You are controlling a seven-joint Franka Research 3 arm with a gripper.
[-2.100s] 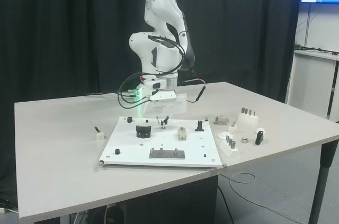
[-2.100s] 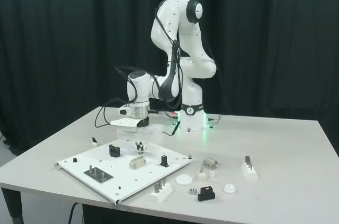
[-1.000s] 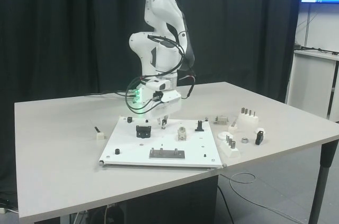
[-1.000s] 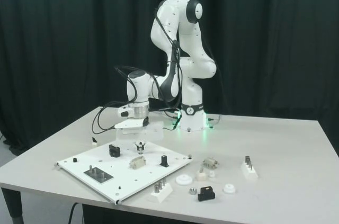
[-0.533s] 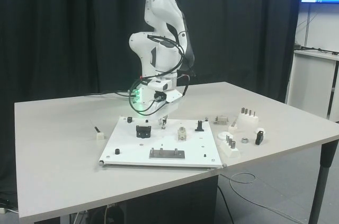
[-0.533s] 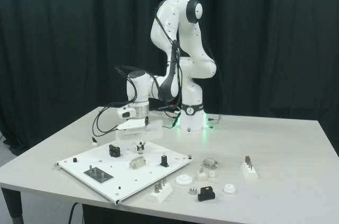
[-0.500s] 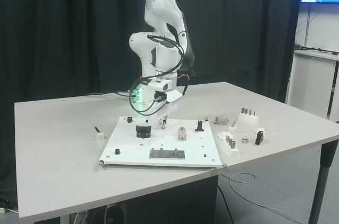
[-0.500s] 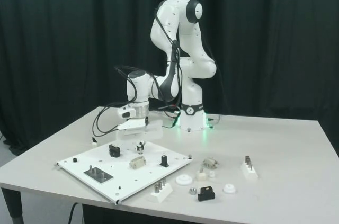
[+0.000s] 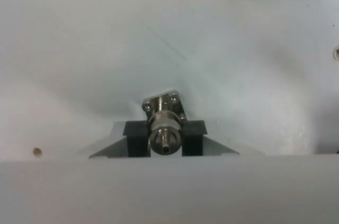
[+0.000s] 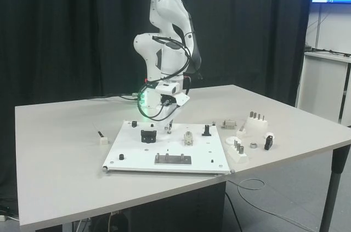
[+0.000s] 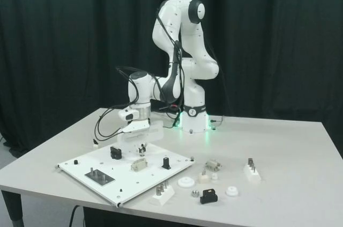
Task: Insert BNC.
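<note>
The BNC connector (image 9: 164,124) stands upright on the white board (image 9: 222,49), its flange against the board and its barrel pointing up at the wrist camera. My gripper (image 9: 164,139) is shut on the barrel, with a black fingertip (image 9: 136,138) pressed against each side. In the first room view the gripper (image 10: 169,122) reaches straight down onto the connector (image 10: 169,128) near the far edge of the board (image 10: 134,147). The second room view shows the same: the gripper (image 11: 142,143) on the connector (image 11: 142,148), over the board (image 11: 86,162).
The board also carries a black clip (image 10: 148,135), a small grey connector (image 10: 188,137), a black post (image 10: 206,130) and a grey bar with pins (image 10: 172,158). Loose white holders (image 10: 255,123) and a black part (image 10: 268,142) lie beside it. A small white block (image 10: 102,140) sits on the other side.
The hand has turned about its vertical axis while staying over the BNC connector; its cables have swung round with it. The board and loose parts have not moved.
</note>
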